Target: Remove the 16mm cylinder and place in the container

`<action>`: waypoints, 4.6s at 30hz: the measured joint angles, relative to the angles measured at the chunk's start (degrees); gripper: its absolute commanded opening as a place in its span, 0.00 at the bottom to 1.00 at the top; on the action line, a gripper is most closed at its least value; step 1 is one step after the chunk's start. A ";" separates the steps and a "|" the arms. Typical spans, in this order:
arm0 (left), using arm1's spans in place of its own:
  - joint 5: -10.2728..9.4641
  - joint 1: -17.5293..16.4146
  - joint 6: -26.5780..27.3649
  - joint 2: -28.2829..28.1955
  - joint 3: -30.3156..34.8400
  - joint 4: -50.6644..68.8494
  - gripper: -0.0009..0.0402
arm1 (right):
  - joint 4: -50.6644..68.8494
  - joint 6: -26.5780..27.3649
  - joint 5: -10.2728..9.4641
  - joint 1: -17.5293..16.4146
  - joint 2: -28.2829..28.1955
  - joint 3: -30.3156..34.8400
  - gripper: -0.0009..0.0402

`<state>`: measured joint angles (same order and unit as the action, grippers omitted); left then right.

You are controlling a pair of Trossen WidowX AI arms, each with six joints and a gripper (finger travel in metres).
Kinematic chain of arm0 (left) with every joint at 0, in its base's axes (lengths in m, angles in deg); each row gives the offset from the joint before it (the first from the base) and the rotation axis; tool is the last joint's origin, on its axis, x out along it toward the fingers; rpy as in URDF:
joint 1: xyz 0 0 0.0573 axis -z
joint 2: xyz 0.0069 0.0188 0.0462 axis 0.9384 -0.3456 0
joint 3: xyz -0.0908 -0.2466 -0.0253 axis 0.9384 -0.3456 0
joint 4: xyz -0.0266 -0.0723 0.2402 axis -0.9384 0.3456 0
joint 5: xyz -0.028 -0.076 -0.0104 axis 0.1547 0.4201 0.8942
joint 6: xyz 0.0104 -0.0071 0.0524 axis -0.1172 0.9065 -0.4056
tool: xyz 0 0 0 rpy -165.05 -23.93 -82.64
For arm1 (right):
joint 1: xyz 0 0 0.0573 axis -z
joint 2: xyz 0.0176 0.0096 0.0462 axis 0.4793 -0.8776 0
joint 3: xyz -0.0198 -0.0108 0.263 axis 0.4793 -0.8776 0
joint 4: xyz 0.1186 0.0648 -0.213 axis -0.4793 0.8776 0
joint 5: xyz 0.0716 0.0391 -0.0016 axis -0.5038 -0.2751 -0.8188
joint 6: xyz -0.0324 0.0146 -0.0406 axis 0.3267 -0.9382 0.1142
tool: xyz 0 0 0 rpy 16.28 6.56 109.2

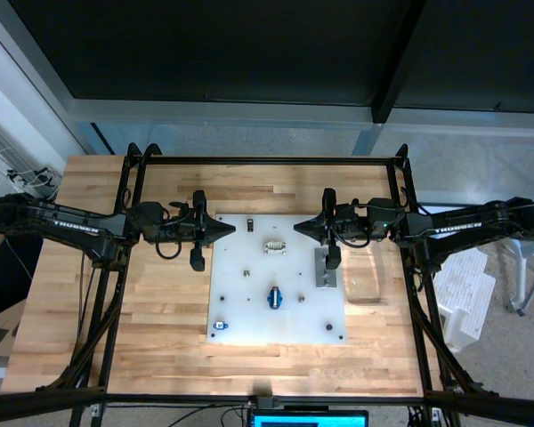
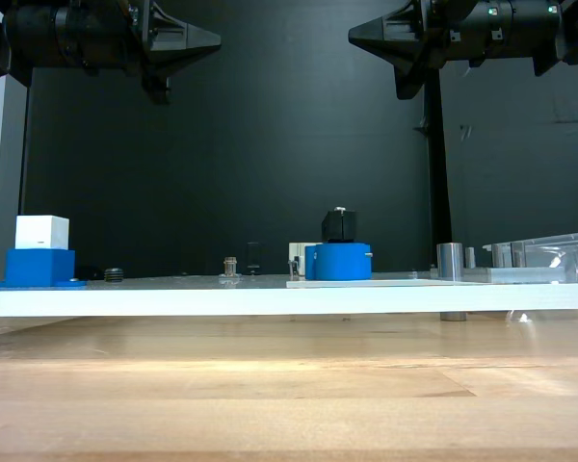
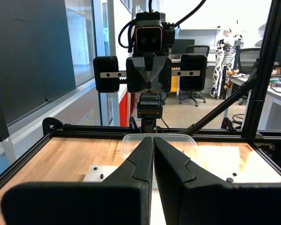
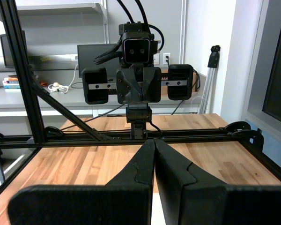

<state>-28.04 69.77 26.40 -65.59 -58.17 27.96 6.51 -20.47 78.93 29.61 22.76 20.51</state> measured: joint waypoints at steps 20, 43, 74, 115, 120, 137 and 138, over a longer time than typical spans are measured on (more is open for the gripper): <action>0.00 0.02 0.00 0.00 0.00 0.00 0.02 | 0.00 0.00 0.02 0.02 0.00 0.00 0.02; 0.00 0.02 0.00 0.00 0.00 0.02 0.02 | 44.85 -3.26 2.64 -5.62 -0.90 15.52 0.02; 0.00 0.02 0.00 0.00 -0.02 0.00 0.02 | 87.12 -17.46 8.81 -16.90 -28.46 43.56 0.10; 0.00 0.02 0.00 0.00 0.00 0.02 0.02 | 84.21 -23.41 8.46 -18.99 -41.42 46.56 0.54; 0.00 0.02 0.00 0.00 0.00 0.02 0.02 | 83.43 -23.47 7.65 -19.26 -42.82 46.56 0.54; 0.00 0.02 0.00 0.00 0.00 0.00 0.02 | 82.44 -23.50 7.02 -19.71 -44.19 46.38 0.54; 0.00 0.02 0.02 0.00 -0.02 0.00 0.02 | 82.36 -23.50 7.02 -19.74 -44.19 46.25 0.54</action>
<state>-28.04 69.79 26.42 -65.59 -58.19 27.96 88.86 -43.97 85.94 9.88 -21.43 66.76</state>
